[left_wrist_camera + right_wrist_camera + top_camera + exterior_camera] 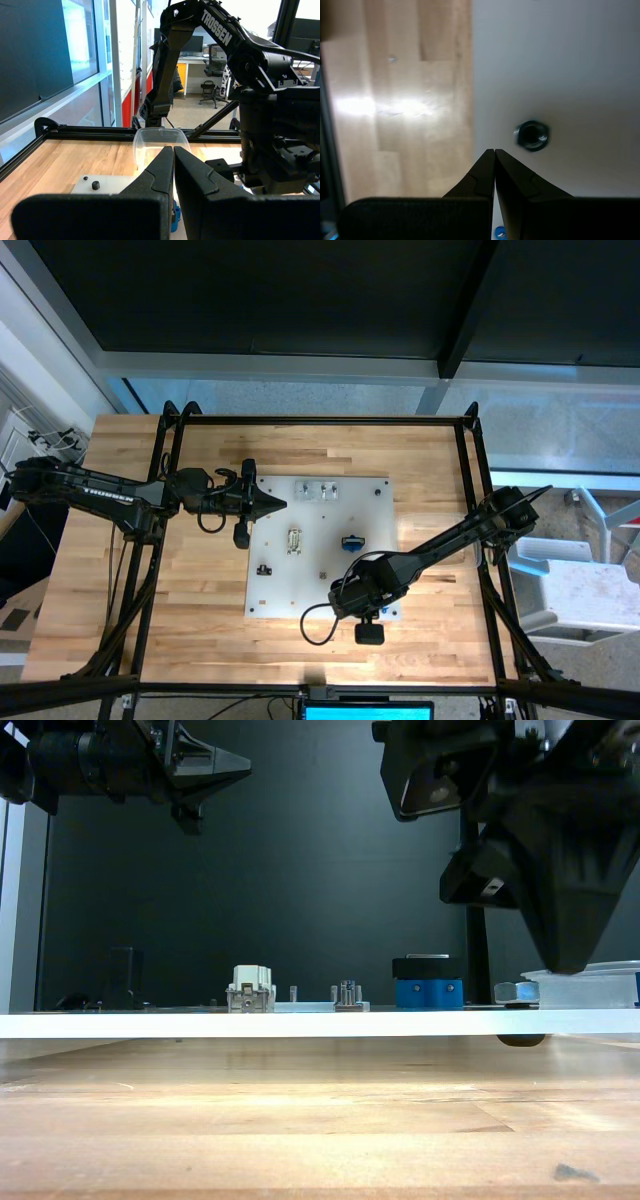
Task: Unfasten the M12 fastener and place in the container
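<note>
Right gripper [495, 151]: low over the white board [570, 60] near its near right edge, jaws pressed together with nothing between them.
M12 nut [532, 135]: on the board just beside those tips, untouched. I cannot tell whether it sits on its stud.
Container [592, 987]: at the board's right edge, close to the nut.
Left gripper [173, 150]: high over the board's left edge toward the far corner, jaws closed, holding nothing.
Risk, grip: closed, off-centre tips would slide past the nut unless they open and line up first.
Risk, tray: the bulky gripper works so close that it could shove the light container aside.
</note>
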